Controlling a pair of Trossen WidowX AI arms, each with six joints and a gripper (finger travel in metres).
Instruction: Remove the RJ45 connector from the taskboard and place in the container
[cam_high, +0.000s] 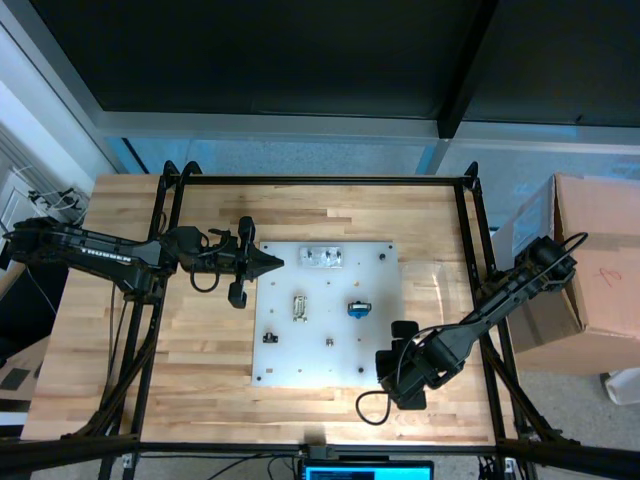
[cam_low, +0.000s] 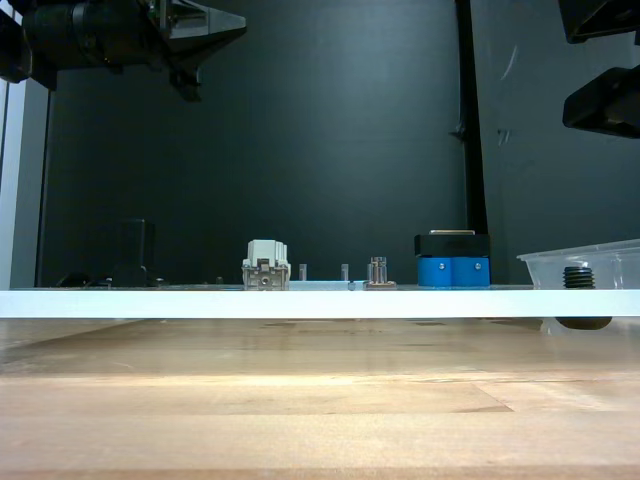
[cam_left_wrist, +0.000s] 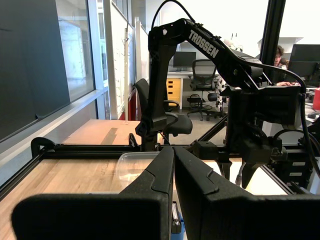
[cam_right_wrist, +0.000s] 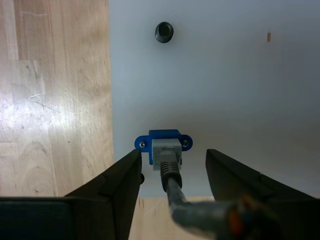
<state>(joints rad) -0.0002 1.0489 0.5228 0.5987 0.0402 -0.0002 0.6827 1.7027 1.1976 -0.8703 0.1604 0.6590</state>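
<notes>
Facing one seemingly seated RJ45 connector (cam_right_wrist: 166, 151), right gripper (cam_right_wrist: 173, 156) fingers (cam_right_wrist: 116, 186) gape; left gripper (cam_high: 276, 262), both fingers closed, overhangs taskboard (cam_high: 300, 355).

We read the left arm (cam_high: 95, 256) as stretched inward from the left side, roughly level and held high. The left gripper (cam_high: 268, 262) points toward the right side, and its fingers (cam_left_wrist: 155, 175) are pressed together with no gap between them. We read the right arm (cam_high: 505, 290) as reaching inward from the right and bending toward the near side. The right gripper (cam_right_wrist: 172, 155) is tilted downward, with its fingers (cam_right_wrist: 117, 182) spread well apart.
</notes>
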